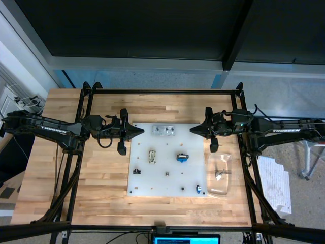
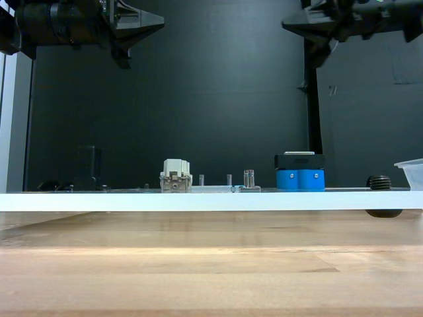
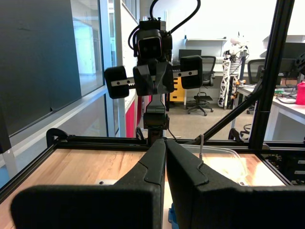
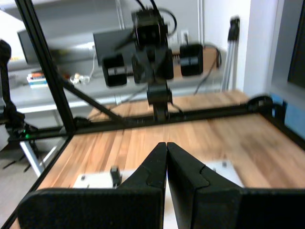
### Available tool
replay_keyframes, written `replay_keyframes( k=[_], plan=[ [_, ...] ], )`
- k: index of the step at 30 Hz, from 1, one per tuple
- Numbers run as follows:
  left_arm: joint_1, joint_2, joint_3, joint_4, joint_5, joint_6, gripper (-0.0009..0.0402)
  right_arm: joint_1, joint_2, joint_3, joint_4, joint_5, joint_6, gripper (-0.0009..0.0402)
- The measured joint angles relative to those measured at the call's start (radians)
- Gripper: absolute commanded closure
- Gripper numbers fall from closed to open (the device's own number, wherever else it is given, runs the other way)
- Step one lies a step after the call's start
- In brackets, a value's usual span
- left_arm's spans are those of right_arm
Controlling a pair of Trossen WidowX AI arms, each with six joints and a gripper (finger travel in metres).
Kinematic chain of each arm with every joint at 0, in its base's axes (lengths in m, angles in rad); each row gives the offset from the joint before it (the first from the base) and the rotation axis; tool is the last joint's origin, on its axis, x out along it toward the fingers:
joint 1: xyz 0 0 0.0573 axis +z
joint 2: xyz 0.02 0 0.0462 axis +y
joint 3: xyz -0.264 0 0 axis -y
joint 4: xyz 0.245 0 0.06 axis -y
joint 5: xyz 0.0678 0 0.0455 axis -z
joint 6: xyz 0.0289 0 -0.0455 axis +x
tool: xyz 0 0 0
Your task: Pick the RJ45 connector and install on taskboard
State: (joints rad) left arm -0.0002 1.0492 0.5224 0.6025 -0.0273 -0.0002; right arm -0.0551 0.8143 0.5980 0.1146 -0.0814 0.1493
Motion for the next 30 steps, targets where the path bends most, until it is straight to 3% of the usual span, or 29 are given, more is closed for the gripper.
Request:
replay_keyframes(
  k=[5, 12, 25, 30],
  plan=[
    [0.0, 0.0, 0.0, 0.0, 0.0, 0.0, 0.0393, 0.002, -0.056, 0.068, -0.291, 0.002, 0.008, 0.0393],
    [0.0, 0.0, 0.0, 0.0, 0.0, 0.0, 0.0393, 0.008, -0.061, 0.176, -0.595, -0.002, 0.022, 0.0393],
    [0.0, 0.0, 0.0, 0.0, 0.0, 0.0, 0.0393, 0.023, -0.06, 0.364, -1.058, -0.045, 0.051, 0.0393],
    [0.0, 0.0, 0.0, 0.0, 0.0, 0.0, 0.0393, 0.054, -0.057, 0.421, -1.201, -0.043, 0.052, 0.0393]
  ],
)
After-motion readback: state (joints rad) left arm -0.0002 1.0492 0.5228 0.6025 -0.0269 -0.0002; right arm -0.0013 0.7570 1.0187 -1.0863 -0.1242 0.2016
